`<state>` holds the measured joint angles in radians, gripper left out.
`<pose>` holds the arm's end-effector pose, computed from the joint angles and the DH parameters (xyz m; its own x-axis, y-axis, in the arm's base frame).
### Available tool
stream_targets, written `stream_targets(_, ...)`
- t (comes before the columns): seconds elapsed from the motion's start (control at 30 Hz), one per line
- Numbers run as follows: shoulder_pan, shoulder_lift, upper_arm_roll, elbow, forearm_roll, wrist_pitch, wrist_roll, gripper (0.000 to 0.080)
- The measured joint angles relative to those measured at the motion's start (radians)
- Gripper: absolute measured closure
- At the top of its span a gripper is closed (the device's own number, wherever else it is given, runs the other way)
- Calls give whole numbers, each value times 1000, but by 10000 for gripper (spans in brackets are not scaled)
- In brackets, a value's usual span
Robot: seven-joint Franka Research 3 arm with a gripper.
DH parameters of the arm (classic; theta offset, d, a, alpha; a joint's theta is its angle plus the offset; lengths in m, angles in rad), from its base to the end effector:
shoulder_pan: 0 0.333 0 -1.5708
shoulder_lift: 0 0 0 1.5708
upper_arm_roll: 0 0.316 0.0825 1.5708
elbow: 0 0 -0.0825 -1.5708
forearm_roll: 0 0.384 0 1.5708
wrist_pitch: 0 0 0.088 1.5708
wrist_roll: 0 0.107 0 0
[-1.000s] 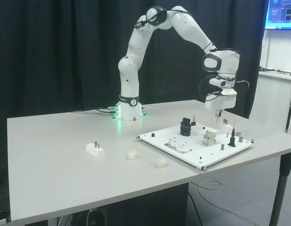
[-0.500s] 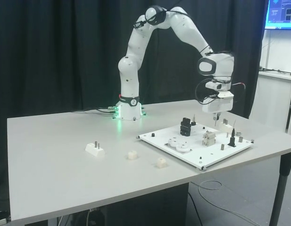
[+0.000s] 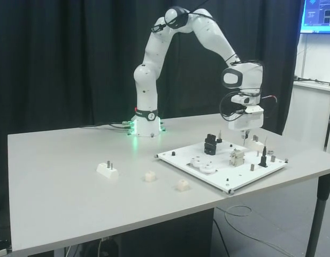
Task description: Insert round peg 1.
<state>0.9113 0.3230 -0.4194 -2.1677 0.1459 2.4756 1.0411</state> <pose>0.4981 0.2677 0.2582 0.7996 -0.5991 0.0429 -0.5997 -0.8003 0.0011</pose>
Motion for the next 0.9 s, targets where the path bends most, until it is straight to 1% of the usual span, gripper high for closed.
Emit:
stream_targets(0.5, -6, 24, 4, -6, 6, 34, -1, 787)
stream_targets(0.9, -13, 38, 16, -6, 22, 43, -1, 787)
